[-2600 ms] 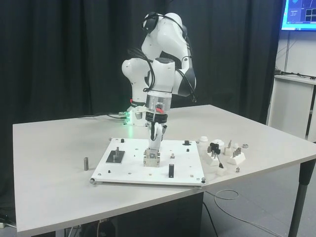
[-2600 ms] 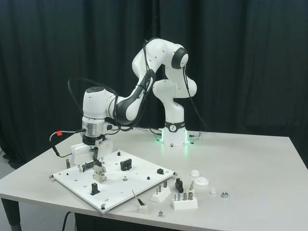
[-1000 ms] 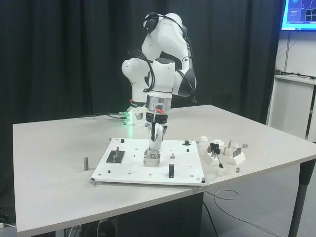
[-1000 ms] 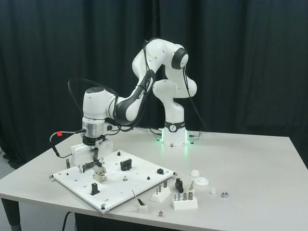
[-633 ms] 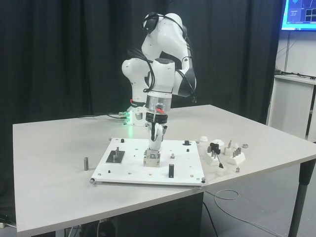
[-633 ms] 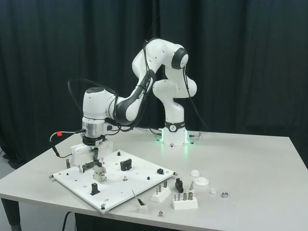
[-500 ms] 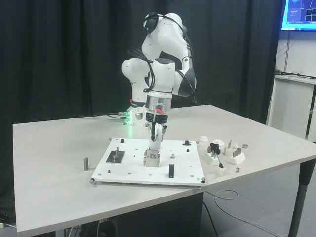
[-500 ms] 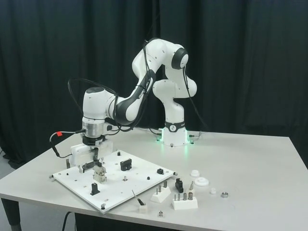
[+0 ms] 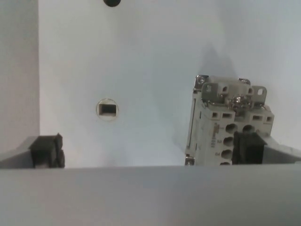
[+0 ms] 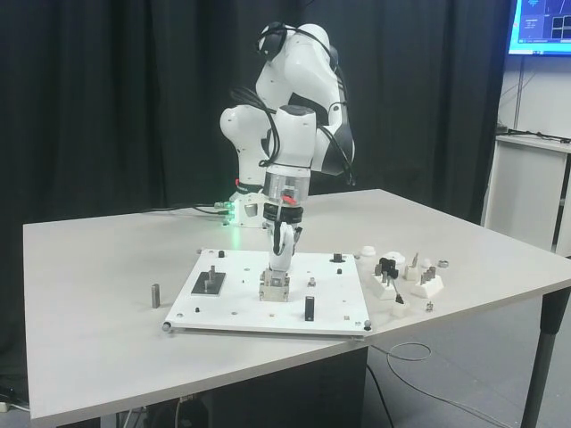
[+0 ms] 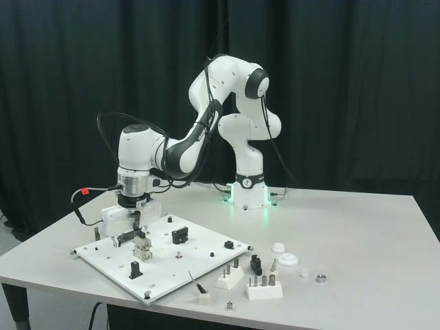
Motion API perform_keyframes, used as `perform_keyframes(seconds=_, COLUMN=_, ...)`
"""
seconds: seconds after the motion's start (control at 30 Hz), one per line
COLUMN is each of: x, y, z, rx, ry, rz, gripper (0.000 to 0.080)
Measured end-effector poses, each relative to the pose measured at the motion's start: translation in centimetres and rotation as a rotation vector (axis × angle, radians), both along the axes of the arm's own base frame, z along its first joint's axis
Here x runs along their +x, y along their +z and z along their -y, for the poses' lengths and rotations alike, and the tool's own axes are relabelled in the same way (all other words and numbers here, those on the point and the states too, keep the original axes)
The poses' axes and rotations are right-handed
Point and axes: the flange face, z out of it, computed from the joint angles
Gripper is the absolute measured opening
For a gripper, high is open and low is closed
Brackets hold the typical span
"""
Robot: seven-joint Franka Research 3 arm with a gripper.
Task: Insert waterproof.
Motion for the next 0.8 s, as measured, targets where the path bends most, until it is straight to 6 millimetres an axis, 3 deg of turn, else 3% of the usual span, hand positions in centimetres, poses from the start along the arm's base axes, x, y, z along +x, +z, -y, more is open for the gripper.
perform_keyframes(seconds=0.8, x=0.04, y=-0.02, z=0.2, rx=0.004, ry=0.001, rz=0.002, gripper=0.08)
